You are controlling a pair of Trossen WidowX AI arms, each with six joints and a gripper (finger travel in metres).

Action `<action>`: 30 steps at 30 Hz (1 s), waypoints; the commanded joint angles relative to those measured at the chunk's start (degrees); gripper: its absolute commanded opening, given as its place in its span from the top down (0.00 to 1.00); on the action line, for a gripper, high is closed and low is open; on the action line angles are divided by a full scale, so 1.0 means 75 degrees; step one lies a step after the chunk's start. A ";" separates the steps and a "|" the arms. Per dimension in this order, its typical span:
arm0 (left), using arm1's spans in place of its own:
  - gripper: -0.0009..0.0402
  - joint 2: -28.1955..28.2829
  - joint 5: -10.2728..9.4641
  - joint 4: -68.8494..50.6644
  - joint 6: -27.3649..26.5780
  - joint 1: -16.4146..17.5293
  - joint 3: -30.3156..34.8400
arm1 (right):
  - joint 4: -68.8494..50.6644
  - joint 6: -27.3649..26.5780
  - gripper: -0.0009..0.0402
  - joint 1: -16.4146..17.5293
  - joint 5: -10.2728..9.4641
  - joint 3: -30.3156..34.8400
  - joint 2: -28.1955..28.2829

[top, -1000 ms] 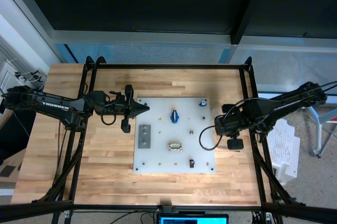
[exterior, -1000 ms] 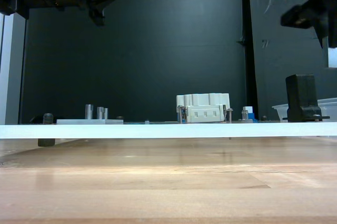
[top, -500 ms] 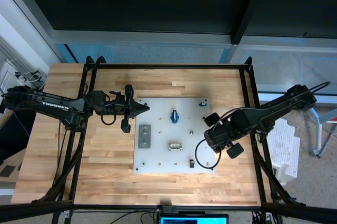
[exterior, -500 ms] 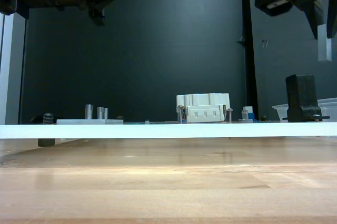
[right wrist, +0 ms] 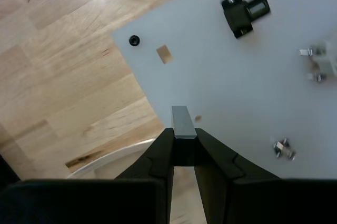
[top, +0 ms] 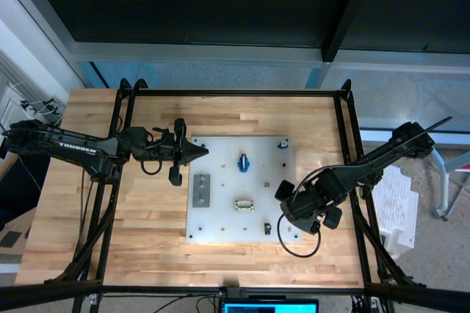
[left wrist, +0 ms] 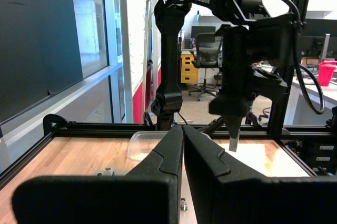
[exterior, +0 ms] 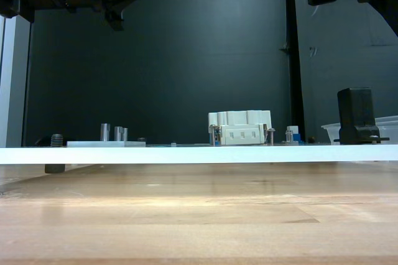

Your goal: Pick the 16mm bar and install on taskboard

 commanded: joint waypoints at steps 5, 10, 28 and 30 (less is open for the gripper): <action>0.98 0.0000 0.0000 0.0003 0.0000 0.0003 0.0003 | 0.0119 -0.1008 0.98 0.0099 -0.0026 0.0344 0.0551; 0.98 0.0000 0.0000 0.0003 0.0000 0.0003 0.0003 | 0.0201 -0.1644 0.98 0.0143 -0.0385 0.0565 0.0895; 0.98 0.0000 0.0000 0.0003 0.0000 0.0003 0.0003 | 0.0472 -0.2748 0.98 0.0300 -0.0463 0.0513 0.1218; 0.98 0.0000 0.0000 0.0000 0.0000 0.0003 0.0003 | 0.0481 -0.2751 0.98 0.0303 -0.0449 0.0460 0.1218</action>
